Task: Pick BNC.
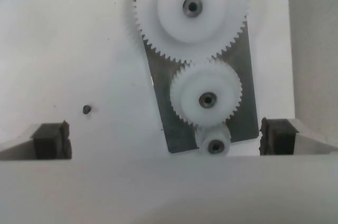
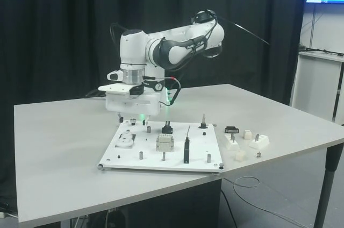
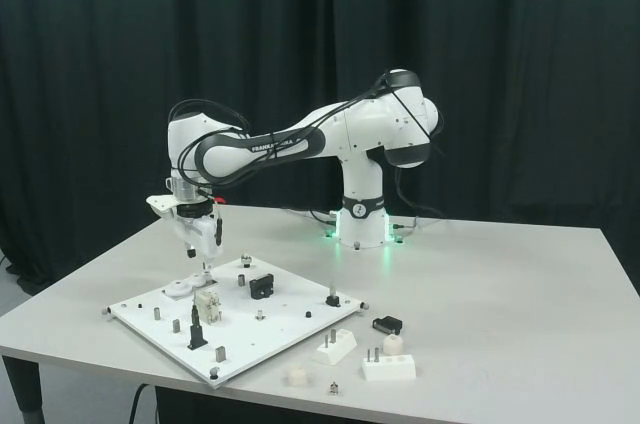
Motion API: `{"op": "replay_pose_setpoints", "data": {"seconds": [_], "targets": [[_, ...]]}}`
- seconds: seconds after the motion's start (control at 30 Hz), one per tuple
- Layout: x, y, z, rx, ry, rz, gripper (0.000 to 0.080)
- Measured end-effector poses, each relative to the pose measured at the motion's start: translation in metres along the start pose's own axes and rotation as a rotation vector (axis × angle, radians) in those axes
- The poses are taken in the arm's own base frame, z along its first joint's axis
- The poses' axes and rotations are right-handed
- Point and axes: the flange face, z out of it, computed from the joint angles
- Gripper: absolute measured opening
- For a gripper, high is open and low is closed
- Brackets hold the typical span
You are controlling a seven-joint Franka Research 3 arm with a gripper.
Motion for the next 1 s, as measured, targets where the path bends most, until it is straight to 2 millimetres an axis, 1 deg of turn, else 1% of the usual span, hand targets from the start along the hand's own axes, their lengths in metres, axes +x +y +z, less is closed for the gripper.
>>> {"op": "replay_pose_setpoints", "data": {"seconds": [0.33,0.73,1.0], "targets": [[0.001,-0.005,-0.004,0.013,0.018,-0.010,0.0800],[0.005,-0.019,-0.025,0.043,0.067,-0.031,0.0800],[0.007,-0.026,-0.030,0.058,0.078,-0.040,0.0800]]}}
